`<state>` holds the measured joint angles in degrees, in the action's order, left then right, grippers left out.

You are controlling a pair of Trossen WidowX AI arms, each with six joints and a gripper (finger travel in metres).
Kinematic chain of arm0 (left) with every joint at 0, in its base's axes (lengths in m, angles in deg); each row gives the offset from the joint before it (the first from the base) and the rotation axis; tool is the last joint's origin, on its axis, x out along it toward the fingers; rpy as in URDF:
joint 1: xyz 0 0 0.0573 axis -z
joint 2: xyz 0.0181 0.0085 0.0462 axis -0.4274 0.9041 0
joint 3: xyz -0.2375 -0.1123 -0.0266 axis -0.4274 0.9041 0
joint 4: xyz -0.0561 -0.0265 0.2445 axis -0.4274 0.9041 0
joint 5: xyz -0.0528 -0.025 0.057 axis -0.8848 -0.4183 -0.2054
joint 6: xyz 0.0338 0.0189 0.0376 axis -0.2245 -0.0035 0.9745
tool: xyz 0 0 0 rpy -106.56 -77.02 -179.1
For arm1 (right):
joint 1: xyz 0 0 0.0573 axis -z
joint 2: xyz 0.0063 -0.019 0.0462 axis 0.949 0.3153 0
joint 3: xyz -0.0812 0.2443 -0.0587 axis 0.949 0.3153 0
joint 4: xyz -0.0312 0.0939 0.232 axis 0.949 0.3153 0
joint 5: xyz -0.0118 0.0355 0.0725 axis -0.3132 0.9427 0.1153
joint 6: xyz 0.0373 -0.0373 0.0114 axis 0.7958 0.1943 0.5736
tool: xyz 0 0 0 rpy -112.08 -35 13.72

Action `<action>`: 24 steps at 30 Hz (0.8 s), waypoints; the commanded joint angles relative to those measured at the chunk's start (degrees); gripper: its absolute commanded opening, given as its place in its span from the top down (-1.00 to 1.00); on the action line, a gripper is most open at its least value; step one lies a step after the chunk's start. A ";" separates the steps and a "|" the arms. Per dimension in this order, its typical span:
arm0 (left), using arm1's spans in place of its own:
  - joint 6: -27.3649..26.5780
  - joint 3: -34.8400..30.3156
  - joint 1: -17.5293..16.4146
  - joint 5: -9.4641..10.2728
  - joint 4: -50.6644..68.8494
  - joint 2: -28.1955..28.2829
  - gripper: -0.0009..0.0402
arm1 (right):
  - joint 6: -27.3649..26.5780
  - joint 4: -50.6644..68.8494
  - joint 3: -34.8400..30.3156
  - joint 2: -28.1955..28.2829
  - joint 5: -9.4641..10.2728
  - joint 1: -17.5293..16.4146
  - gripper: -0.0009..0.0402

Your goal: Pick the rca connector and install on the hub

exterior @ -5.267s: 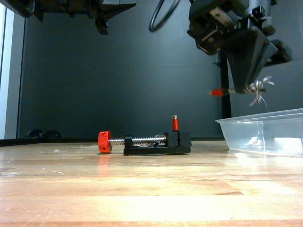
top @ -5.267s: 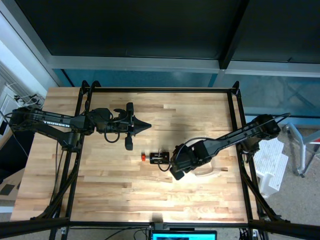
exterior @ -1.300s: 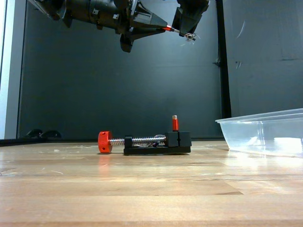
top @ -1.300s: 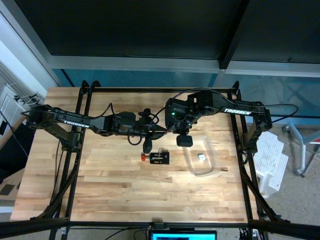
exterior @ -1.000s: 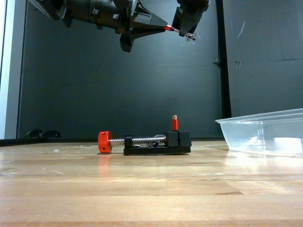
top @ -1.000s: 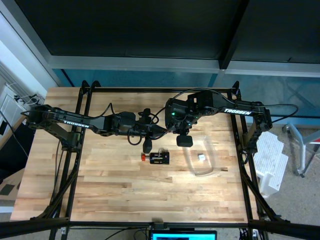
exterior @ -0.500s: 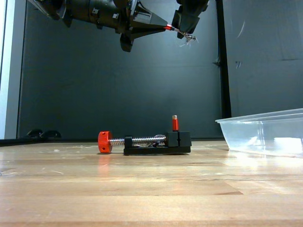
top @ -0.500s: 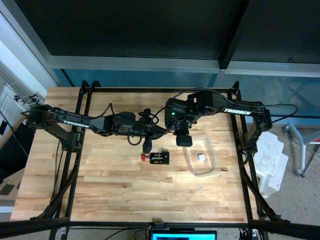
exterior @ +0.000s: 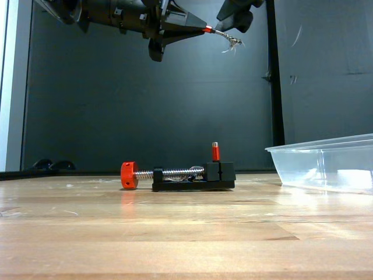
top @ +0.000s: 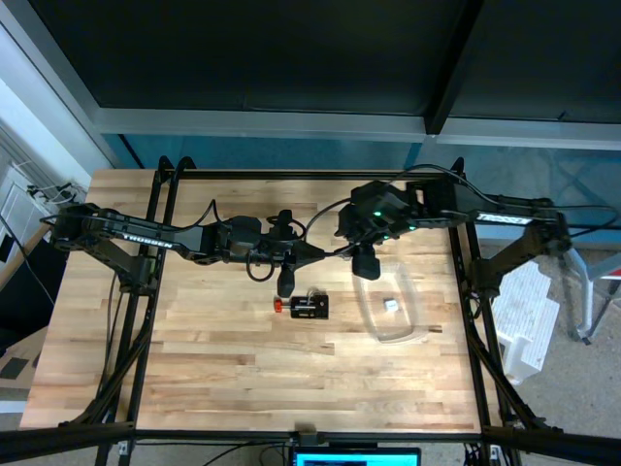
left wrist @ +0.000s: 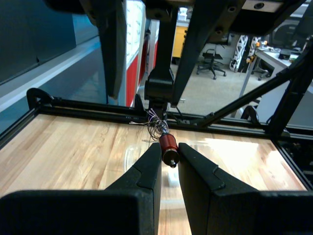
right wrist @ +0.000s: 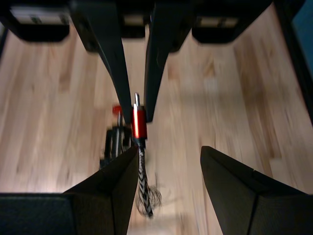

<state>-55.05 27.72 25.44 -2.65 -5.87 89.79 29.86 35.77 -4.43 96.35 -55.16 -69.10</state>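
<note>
Left gripper [left wrist: 169,155] pinches rca connector [left wrist: 169,143] high above hub [exterior: 192,174]. Right gripper [right wrist: 168,150] just right of it. Fingers spread wide, holding nothing.

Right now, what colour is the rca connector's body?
Red rca connector, best in left wrist view, pinched by the left gripper midair; right gripper open beside it.

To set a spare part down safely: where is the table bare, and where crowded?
Bare: the wide near strip of table between the hub and the near edge, and the wood left of the hub. Crowded: the middle, where hub and clear tray sit; above, the left end effector holds the rca connector, the open right end effector beside it.
</note>
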 commanded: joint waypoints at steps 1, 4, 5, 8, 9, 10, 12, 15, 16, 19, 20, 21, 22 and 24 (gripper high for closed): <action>-0.04 0.00 -0.02 0.39 -1.07 0.02 0.86 | 1.36 -9.73 7.37 -4.57 -0.07 -0.11 0.11; -0.07 0.00 0.00 0.39 -2.58 0.02 0.87 | 2.49 -19.34 14.03 -8.59 -0.09 -0.20 0.11; -0.07 0.00 -0.02 0.42 -3.13 0.00 0.87 | 2.84 -22.45 16.11 -9.81 -0.07 -0.26 0.11; -0.04 0.00 -0.02 1.16 -4.42 0.00 0.87 | 4.09 -31.98 22.25 -13.35 -0.15 -0.35 0.11; -0.02 0.00 -0.02 1.51 -4.66 0.00 0.87 | 4.39 -35.08 24.24 -14.27 -0.17 -0.39 0.11; -0.02 0.00 -0.02 1.49 -4.94 0.00 0.87 | 4.66 -38.25 26.10 -15.19 -0.20 -0.42 0.11; -0.02 0.00 -0.02 1.49 -5.90 0.00 0.87 | 5.35 -43.21 29.31 -16.46 -0.24 -0.42 0.11; -0.04 0.00 -0.02 1.51 -7.41 0.00 0.87 | 5.73 -49.42 33.09 -17.57 -0.63 -0.48 0.11; -0.04 0.00 -0.02 1.66 -7.87 0.00 0.87 | 5.84 -51.52 34.23 -17.81 -0.63 -0.55 0.11; -0.02 0.00 -0.02 1.73 -9.70 0.00 0.87 | 5.95 -57.27 37.13 -18.27 -0.61 -0.68 0.11; -0.02 0.00 -0.02 1.73 -10.21 0.00 0.86 | 6.14 -59.12 37.99 -18.34 -0.57 -0.68 0.11; -0.04 0.00 -0.04 1.77 -10.58 0.00 0.87 | 6.32 -60.63 38.82 -18.75 -0.39 -0.70 0.11; -0.02 0.00 -0.04 1.95 -10.86 0.00 0.87 | 6.45 -61.96 39.54 -18.95 -0.39 -0.70 0.11; -0.04 0.00 -0.04 1.92 -12.11 0.00 0.87 | 6.47 -63.69 40.54 -19.39 -0.28 -0.70 0.11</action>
<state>-55.09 27.72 25.42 -0.68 -17.11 89.79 36.30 -26.77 35.62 77.21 -55.59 -69.77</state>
